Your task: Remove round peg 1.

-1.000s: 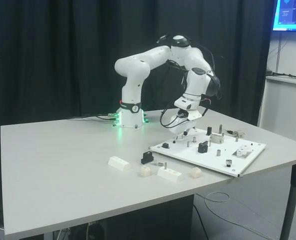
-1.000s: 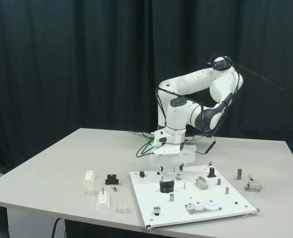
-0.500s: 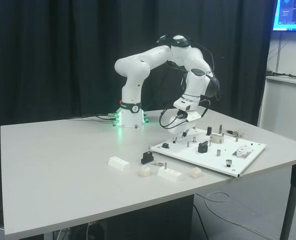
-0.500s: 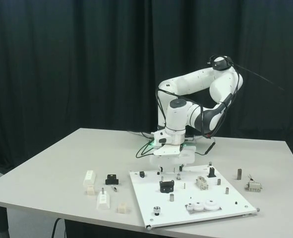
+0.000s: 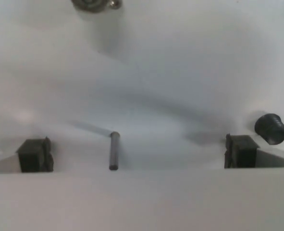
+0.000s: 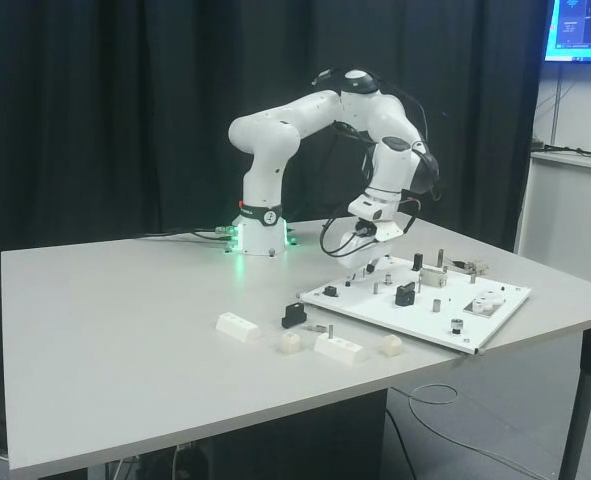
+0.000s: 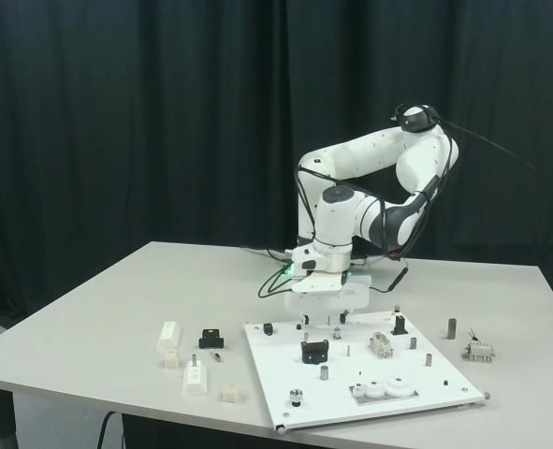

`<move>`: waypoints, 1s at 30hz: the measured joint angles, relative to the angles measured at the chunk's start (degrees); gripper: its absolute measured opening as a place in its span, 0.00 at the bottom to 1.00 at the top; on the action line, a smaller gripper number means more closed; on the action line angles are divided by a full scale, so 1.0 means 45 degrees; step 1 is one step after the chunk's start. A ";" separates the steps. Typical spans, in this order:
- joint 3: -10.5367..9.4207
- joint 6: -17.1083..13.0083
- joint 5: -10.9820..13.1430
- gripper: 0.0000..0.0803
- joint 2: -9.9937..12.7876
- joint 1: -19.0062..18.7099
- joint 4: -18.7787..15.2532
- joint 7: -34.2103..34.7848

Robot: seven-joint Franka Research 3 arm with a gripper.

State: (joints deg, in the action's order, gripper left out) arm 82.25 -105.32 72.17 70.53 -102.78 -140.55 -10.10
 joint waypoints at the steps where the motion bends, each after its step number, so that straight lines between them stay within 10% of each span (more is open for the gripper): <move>1: 0.0001 -0.0011 0.0001 1.00 -0.0005 -0.0007 0.0000 0.0000; 17: 0.0001 -0.0090 0.0015 1.00 -0.0012 -0.0081 -0.0001 0.0000; 18: 0.0001 -0.0091 0.0015 0.59 -0.0012 -0.0083 -0.0001 0.0000; 23: 0.0001 -0.0094 0.0015 0.59 -0.0012 -0.0100 -0.0001 0.0000; 24: 0.0001 -0.0095 0.0015 0.37 -0.0012 -0.0103 -0.0001 0.0000; 30: 0.0001 -0.0074 0.0034 0.37 -0.0123 -0.0204 0.0004 0.0000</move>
State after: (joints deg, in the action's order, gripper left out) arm 82.26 -105.65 72.32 69.97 -103.70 -140.53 -10.10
